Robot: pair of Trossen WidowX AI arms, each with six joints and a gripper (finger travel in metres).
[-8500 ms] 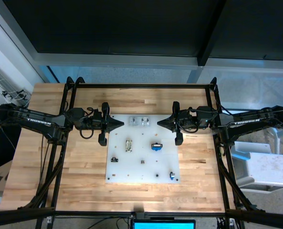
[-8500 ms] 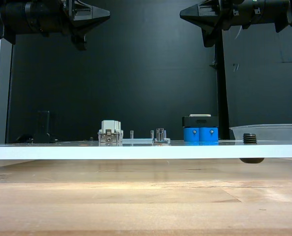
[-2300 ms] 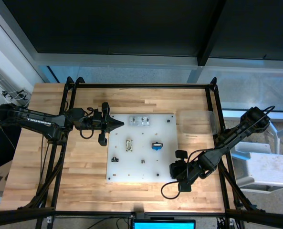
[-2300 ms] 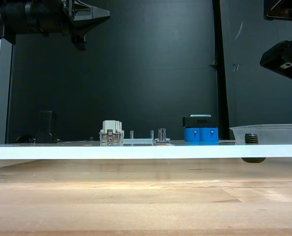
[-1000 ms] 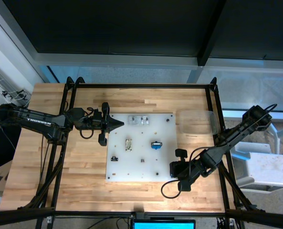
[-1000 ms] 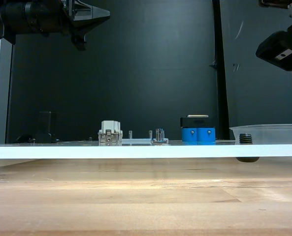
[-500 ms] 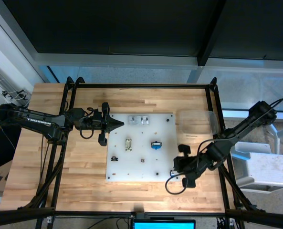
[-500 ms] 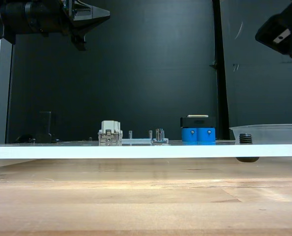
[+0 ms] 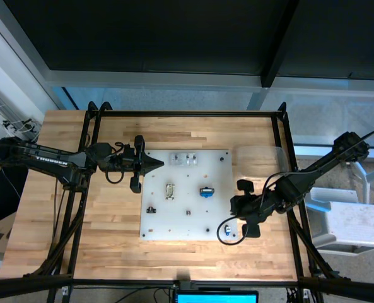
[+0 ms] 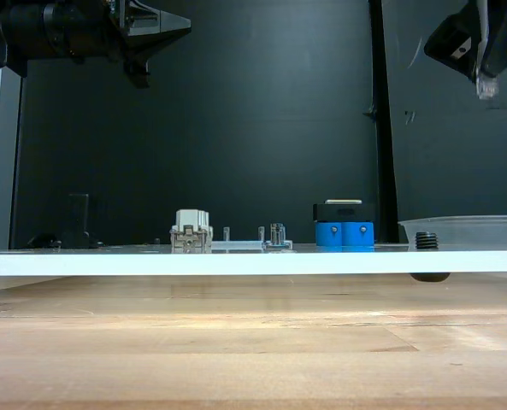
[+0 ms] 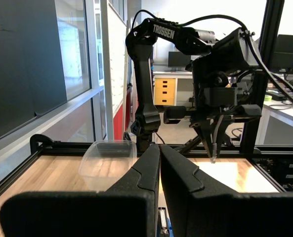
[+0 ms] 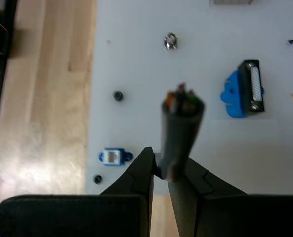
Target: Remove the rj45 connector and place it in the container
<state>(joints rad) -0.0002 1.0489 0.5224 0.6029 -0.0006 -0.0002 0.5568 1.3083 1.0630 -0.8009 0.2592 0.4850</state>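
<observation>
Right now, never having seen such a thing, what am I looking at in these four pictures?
Two black robot arms stand at the sides of a wooden table, each ending in a two-fingered gripper. One picture looks down from above, one level along the tabletop, one from each arm's own camera. On the table lie a white board of small connectors and a clear plastic container. The left gripper hovers shut over the board's far left corner, holding nothing. The right gripper, raised above the board's right edge, is shut on the rj45 connector, a clear plug on a short cable.
</observation>
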